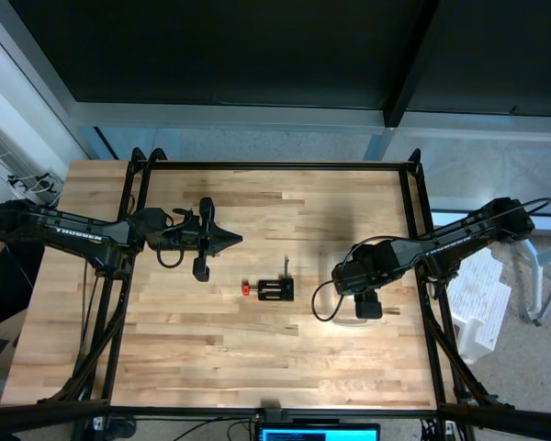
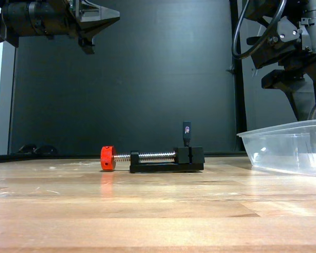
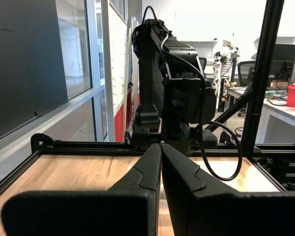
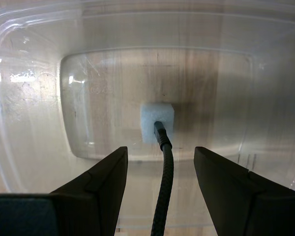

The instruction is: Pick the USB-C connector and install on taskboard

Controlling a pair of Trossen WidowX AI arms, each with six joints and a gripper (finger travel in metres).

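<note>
right gripper [image 4: 160, 151]: fingers [image 4: 105, 179] spread wide, nothing gripped, pointing down into the clear tray [image 4: 24, 83]. A black braided cable [image 4: 163, 196] runs between them with a free gap on each side. Its tip, the USB-C connector [image 4: 159, 129], is stuck into a white foam cube [image 4: 157, 113] in the middle of the tray floor. The fingertips stop short of the cube. The cube is well apart from every tray wall, with bare floor all round it.

The tray sits on the right part of the surface [image 1: 211, 367], right of the taskboard [image 1: 275, 290], with an open strip of wood between them. The taskboard lies flat near mid-surface, with its orange-red knob [image 2: 108, 158] toward the left arm and a short upright pin [image 2: 186, 133] at the other end. There is bare wood on all sides of it.

left gripper [image 3: 161, 147]: fingers pressed together, empty. It is held high and level, pointing toward the right arm, on the left and far side of the taskboard and well apart from it.
</note>
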